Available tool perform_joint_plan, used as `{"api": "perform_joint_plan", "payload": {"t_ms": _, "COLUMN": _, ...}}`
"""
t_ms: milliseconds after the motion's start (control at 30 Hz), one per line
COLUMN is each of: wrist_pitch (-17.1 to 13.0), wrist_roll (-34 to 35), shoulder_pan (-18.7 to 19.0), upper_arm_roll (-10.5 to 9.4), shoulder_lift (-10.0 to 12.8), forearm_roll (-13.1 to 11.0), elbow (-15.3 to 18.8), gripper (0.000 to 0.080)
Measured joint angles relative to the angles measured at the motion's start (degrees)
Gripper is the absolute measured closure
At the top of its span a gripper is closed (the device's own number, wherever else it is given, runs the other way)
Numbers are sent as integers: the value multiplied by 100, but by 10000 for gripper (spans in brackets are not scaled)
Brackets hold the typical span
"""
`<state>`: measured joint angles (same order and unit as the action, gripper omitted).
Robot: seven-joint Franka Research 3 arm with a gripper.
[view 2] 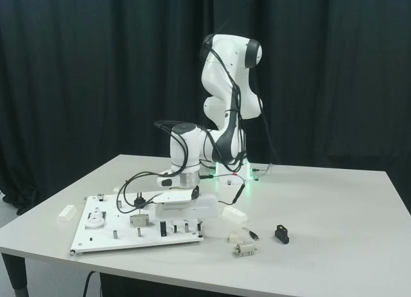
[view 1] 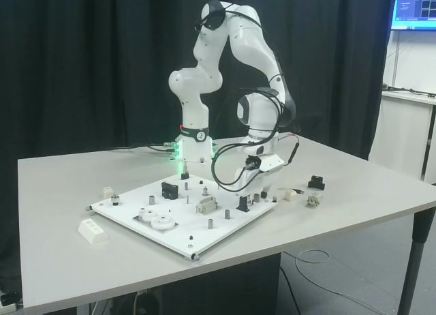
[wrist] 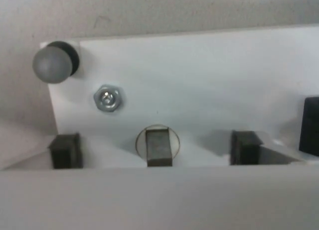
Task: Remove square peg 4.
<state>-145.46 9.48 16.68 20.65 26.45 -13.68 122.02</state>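
Hovering low over the white board (view 1: pixel 170 223) on the bench (view 1: pixel 61 192), hand (wrist: pixel 155 150) open, straddling square peg (wrist: pixel 158 147) at lower centre of wrist view, still seated in its socket; gripping and lifting remaining.

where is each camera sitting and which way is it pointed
wrist view: on the wrist, looking down at the white board, the square peg between both fingertips.
first room view: off one table corner, facing the whole arm and gripper.
second room view: off another side, facing arm and board.
Both room views share the arm, board and grey table.
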Motion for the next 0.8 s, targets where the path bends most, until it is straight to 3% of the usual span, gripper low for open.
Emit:
{"api": "perform_joint_plan", "payload": {"t_ms": 233, "wrist_pitch": 2, "wrist_roll": -2, "shoulder_pan": -55, "upper_arm_roll": -44, "shoulder_lift": 5, "forearm_roll": 0, "elbow": -16, "gripper": 94}}
{"api": "perform_joint_plan", "payload": {"t_ms": 267, "wrist_pitch": 4, "wrist_roll": -2, "shoulder_pan": -57, "upper_arm_roll": -45, "shoulder_lift": 5, "forearm_roll": 0, "elbow": -18, "gripper": 414}}
{"api": "perform_joint_plan", "payload": {"t_ms": 400, "wrist_pitch": 21, "wrist_roll": -2, "shoulder_pan": -58, "upper_arm_roll": -47, "shoulder_lift": 5, "forearm_roll": 0, "elbow": -27, "gripper": 414}}
{"api": "perform_joint_plan", "payload": {"t_ms": 433, "wrist_pitch": 32, "wrist_roll": -2, "shoulder_pan": -58, "upper_arm_roll": -48, "shoulder_lift": 5, "forearm_roll": 0, "elbow": -31, "gripper": 590}}
{"api": "perform_joint_plan", "payload": {"t_ms": 633, "wrist_pitch": 94, "wrist_roll": -2, "shoulder_pan": -72, "upper_arm_roll": -51, "shoulder_lift": 13, "forearm_roll": -3, "elbow": -66, "gripper": 590}}
{"api": "perform_joint_plan", "payload": {"t_ms": 667, "wrist_pitch": 99, "wrist_roll": -2, "shoulder_pan": -76, "upper_arm_roll": -54, "shoulder_lift": 15, "forearm_roll": -4, "elbow": -69, "gripper": 705}}
{"api": "perform_joint_plan", "payload": {"t_ms": 800, "wrist_pitch": 108, "wrist_roll": -2, "shoulder_pan": -91, "upper_arm_roll": -65, "shoulder_lift": 16, "forearm_roll": -8, "elbow": -76, "gripper": 705}}
